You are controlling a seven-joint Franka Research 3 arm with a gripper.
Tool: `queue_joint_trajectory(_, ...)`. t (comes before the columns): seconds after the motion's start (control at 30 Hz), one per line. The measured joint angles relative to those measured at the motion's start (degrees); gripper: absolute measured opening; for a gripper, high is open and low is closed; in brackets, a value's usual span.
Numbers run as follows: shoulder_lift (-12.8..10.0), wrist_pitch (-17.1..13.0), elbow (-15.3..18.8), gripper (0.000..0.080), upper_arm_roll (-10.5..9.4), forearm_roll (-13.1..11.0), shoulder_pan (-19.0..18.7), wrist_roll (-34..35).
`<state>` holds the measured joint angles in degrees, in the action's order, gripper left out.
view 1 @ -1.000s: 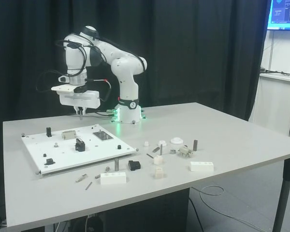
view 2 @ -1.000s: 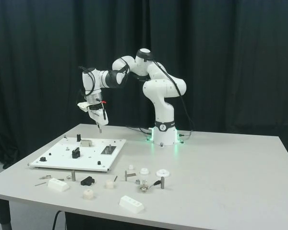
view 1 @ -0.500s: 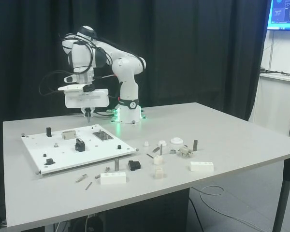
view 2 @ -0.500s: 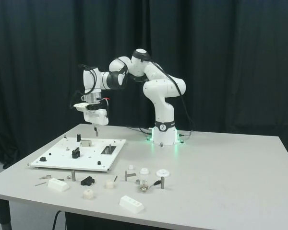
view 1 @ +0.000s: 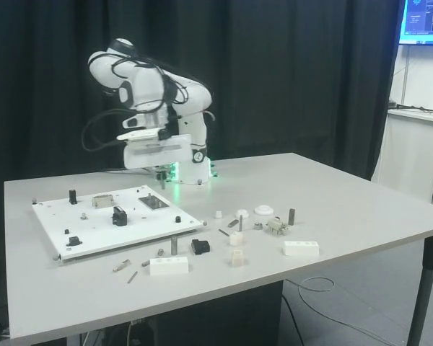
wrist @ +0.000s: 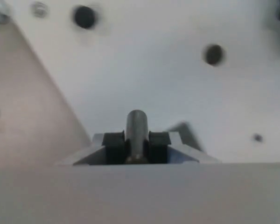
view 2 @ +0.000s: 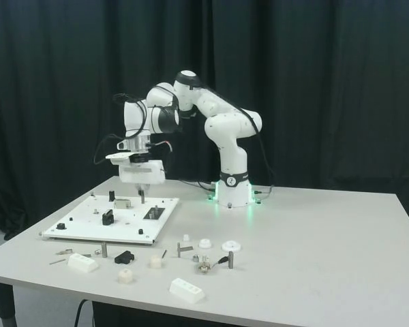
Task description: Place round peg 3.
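The white robot arm reaches over the far edge of the white board [view 2: 75,228], which lies at the left end of the grey counter [view 2: 327,238], and its fingers [wrist: 136,150] are clenched on round peg 3 [wrist: 136,128], a short grey cylinder. The peg hangs upright from the fingers, its long axis vertical and its free end pointing down at the board's surface without touching it. In the wrist view two black holes [wrist: 213,54] lie in the board off to the side of the peg's tip, not under it, so the peg probably has to travel sideways before going down
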<state>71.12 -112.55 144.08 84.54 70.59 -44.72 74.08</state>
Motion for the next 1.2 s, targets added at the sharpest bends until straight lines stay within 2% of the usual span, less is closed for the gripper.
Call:
queue_joint_trajectory(0.23, 0.0, -0.8, -0.1, 0.0105, 0.23, 1.2, -7.7, 3.0)
queue_joint_trajectory(0.53, -0.1, -0.8, -0.6, 0.0105, 0.27, 3.3, -18.2, 11.2)
queue_joint_trajectory(0.83, -0.5, -0.4, -1.0, 0.0105, 0.30, 4.8, -27.8, 18.7)
queue_joint_trajectory(1.2, -1.5, 0.7, -1.5, 0.0105, 1.12, 6.6, -39.2, 24.6)
